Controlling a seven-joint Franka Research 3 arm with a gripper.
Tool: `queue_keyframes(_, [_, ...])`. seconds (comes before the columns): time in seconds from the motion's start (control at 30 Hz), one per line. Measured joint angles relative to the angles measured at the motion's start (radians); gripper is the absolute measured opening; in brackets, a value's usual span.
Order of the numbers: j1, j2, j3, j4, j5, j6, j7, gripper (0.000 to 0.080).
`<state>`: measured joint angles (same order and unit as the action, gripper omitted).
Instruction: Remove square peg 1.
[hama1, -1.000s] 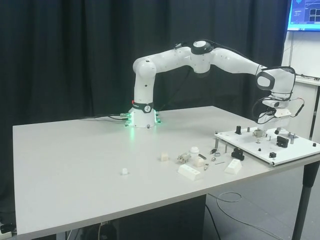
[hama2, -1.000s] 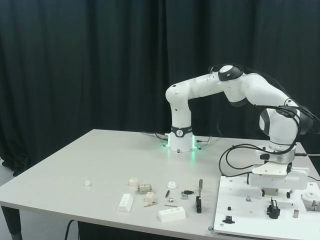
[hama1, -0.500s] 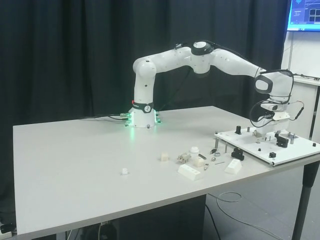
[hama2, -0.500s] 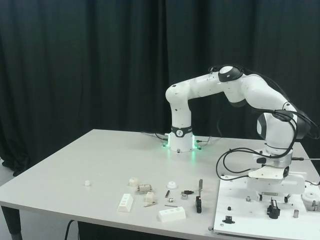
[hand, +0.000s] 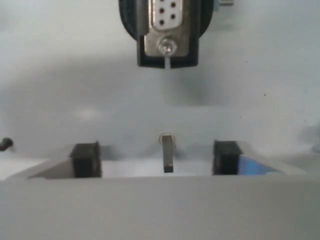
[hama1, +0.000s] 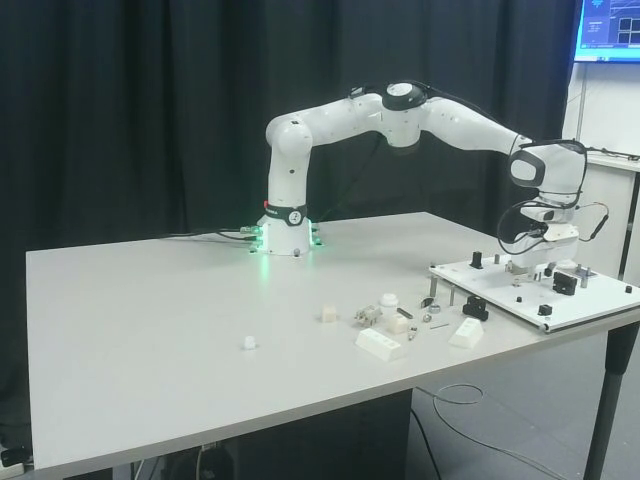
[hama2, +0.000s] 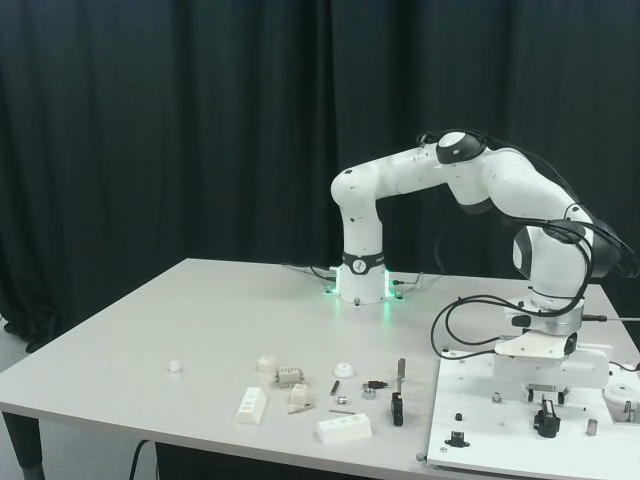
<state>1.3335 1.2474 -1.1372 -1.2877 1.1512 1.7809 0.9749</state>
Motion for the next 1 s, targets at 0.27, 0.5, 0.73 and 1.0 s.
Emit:
queue_keyframes(0.27, [0.000, -0.001, 0.000, 0.000, 0.000, -0.001, 0.000, 0.0354])
queue_keyframes(0.5, [-0.003, -0.001, 0.000, -0.003, -0.007, -0.005, 0.000, 0.0040])
queue_keyframes(0.73, [-0.004, -0.001, 0.000, -0.003, -0.007, -0.005, 0.000, 0.0036])
queue_keyframes(1.0, [-0.004, -0.007, -0.002, -0.004, -0.007, -0.011, 0.000, 0.0036])
